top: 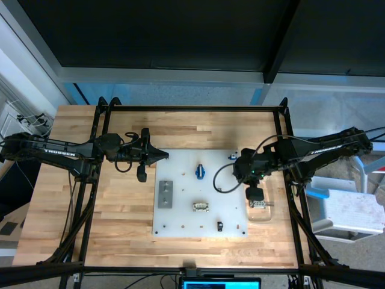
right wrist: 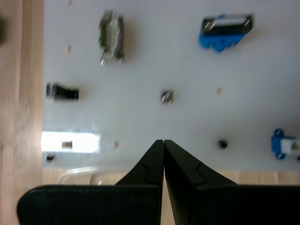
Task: Pick the HAN10E connector and install in the HAN10E hub
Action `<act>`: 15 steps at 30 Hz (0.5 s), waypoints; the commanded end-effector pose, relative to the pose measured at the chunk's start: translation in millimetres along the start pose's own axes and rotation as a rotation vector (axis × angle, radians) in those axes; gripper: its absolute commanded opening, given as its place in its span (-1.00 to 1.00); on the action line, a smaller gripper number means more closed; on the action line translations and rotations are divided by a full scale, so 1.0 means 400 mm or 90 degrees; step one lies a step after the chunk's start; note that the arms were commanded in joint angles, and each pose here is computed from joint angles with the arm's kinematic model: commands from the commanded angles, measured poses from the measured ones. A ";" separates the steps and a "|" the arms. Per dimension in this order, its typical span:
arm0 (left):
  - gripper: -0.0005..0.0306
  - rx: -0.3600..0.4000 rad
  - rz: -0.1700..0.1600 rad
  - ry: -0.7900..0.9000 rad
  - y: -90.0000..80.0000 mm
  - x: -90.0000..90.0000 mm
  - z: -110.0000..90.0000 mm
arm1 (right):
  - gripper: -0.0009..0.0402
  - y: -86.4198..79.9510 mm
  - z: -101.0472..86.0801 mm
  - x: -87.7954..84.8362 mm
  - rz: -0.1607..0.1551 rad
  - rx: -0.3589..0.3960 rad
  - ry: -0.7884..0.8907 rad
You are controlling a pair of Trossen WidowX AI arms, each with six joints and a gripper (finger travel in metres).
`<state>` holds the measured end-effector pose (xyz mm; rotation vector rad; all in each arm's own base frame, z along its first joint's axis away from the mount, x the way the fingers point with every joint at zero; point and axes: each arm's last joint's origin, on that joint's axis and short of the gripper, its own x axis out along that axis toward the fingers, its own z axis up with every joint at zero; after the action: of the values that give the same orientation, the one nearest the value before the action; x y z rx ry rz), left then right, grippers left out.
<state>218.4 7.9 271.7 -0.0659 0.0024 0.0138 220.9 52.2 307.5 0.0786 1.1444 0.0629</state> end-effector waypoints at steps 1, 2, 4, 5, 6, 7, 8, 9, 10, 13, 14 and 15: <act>-0.96 0.000 0.000 0.000 0.000 0.000 0.000 | -0.96 0.014 -0.014 0.000 0.000 0.000 0.027; -0.96 0.000 0.000 0.000 0.000 0.000 0.000 | -0.96 0.018 -0.018 0.000 0.000 0.002 0.036; -0.97 0.000 0.000 0.000 0.000 0.000 0.000 | -0.96 0.028 -0.028 -0.001 -0.001 0.000 0.052; -0.97 0.000 0.000 0.000 0.000 0.000 0.000 | -0.96 0.033 -0.032 0.000 -0.003 -0.002 0.058; -0.96 0.000 0.000 0.000 0.000 0.000 0.000 | -0.96 0.038 -0.037 0.000 -0.007 -0.006 0.063; -0.97 0.000 0.000 0.000 0.000 0.000 0.000 | -0.96 0.043 -0.041 0.000 -0.013 -0.004 0.069; -0.97 0.000 0.000 0.000 0.000 0.000 0.000 | -0.96 0.048 -0.046 0.000 -0.014 -0.005 0.077; -0.96 0.000 0.000 0.000 0.000 0.000 0.000 | -0.96 0.052 -0.051 -0.001 -0.015 -0.002 0.086; -0.96 0.000 0.000 0.000 0.000 0.000 0.000 | -0.96 0.056 -0.056 -0.002 -0.016 -0.002 0.094; -0.96 0.000 0.000 0.000 0.000 0.000 0.000 | -0.96 0.065 -0.069 -0.004 -0.021 0.003 0.116; -0.97 0.000 0.000 0.000 0.000 0.000 0.000 | -0.96 0.068 -0.072 -0.005 -0.022 0.007 0.122; -0.96 0.000 0.000 0.000 0.000 0.000 0.000 | -0.96 0.070 -0.076 -0.005 -0.025 0.010 0.129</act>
<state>218.5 7.9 271.6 -0.0663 0.0028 0.0138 193.8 79.6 300.3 0.0624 1.3347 0.0342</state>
